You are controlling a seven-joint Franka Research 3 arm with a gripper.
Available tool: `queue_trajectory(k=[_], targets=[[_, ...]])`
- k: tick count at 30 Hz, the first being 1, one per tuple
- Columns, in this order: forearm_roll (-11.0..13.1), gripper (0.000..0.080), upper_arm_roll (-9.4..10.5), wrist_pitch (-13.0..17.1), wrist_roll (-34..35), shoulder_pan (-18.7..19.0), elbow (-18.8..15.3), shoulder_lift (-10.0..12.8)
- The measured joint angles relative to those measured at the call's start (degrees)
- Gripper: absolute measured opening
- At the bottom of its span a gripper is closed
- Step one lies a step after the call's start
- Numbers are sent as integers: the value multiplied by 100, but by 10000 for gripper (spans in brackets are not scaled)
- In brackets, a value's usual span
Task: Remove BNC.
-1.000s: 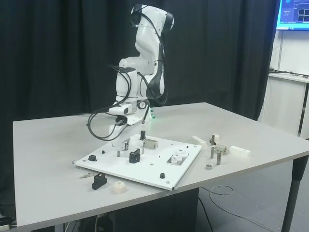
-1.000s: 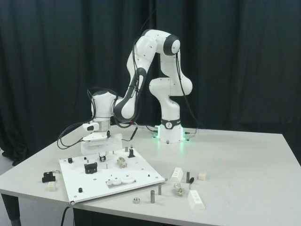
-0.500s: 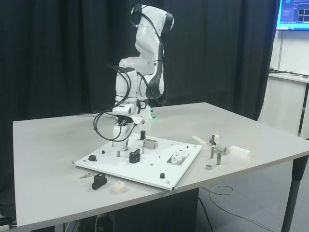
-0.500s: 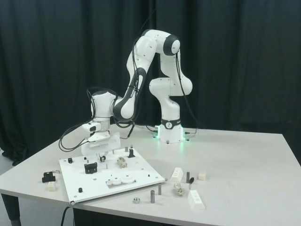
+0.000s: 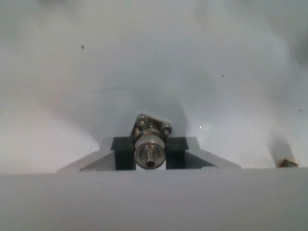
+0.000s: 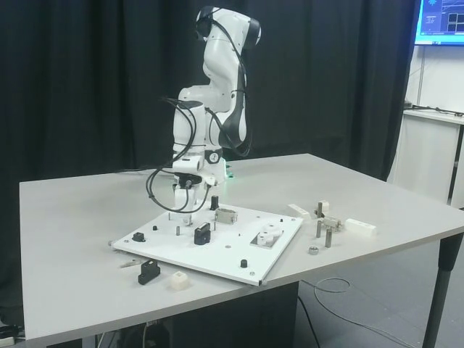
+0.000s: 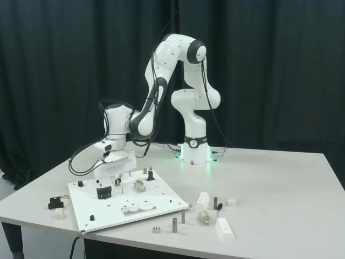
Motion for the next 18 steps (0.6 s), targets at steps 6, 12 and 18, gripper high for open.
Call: queue_trajectory(k=[6, 12, 18], targets=[[0, 131, 0, -90, -537, -19, 51, 12], [0, 131, 0, -172, -746, -36, 99, 31], [-1, 131, 0, -198, -1058, -41, 114, 37]])
